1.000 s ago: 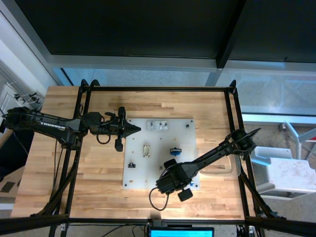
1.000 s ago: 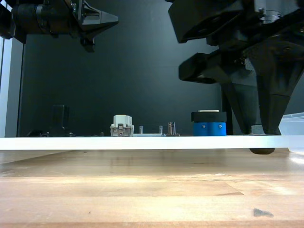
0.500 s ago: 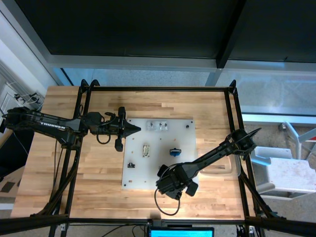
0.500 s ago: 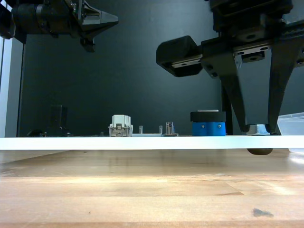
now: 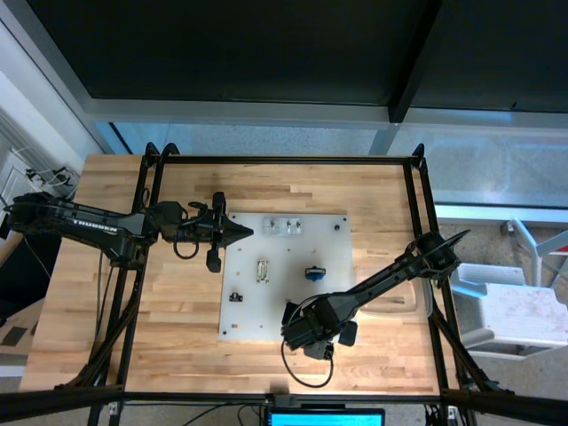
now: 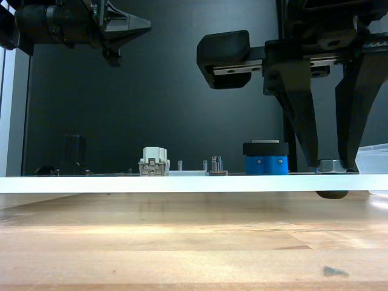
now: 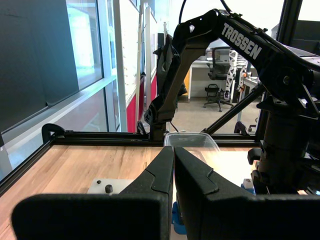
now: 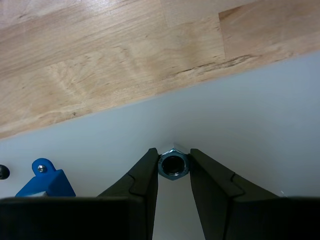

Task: Unfasten the M12 fastener and place in the container

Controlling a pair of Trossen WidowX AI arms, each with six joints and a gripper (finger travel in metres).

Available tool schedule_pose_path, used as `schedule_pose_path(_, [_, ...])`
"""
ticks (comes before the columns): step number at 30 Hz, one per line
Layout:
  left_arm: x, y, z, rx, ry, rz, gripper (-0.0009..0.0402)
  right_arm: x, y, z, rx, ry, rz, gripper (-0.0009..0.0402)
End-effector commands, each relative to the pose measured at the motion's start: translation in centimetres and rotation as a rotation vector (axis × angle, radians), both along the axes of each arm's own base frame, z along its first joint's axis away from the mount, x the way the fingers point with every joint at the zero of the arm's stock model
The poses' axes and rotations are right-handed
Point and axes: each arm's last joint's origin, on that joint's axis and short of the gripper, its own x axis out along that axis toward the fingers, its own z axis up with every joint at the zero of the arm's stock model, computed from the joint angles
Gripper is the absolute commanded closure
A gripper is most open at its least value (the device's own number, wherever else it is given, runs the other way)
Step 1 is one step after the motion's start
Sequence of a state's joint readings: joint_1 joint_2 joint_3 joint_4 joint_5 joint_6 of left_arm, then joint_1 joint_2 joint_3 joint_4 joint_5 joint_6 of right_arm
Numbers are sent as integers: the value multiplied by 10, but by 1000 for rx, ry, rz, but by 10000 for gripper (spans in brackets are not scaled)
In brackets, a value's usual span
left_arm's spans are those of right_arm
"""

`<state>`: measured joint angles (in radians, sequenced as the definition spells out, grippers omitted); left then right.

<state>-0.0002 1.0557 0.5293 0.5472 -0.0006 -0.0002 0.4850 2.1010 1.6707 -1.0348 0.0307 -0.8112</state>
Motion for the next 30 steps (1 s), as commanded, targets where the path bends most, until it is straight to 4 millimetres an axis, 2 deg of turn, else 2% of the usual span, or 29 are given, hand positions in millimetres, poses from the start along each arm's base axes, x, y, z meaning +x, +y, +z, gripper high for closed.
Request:
schedule_pose_path(1, [0, 0, 0, 0, 0, 0, 393, 0, -1, 0, -8, -5, 4, 348])
schedule_pose_path(7, [0, 0, 0, 0, 0, 0, 393, 0, 0, 0, -2, -3, 4, 310])
schedule_pose_path(19, [0, 0, 0, 0, 0, 0, 393, -6, 3, 10, 15, -14, -71, 190])
schedule_pose_path(22, [0, 0, 0, 0, 0, 0, 393, -9, 5, 16, 37, -17, -201, 176])
schedule_pose_path(25, [0, 0, 0, 0, 0, 0, 393, -12, 8, 21, 72, -18, -425, 176])
schedule_pose_path(30, [0, 0, 0, 0, 0, 0, 393, -18, 16, 22, 124, 7, -814, 204])
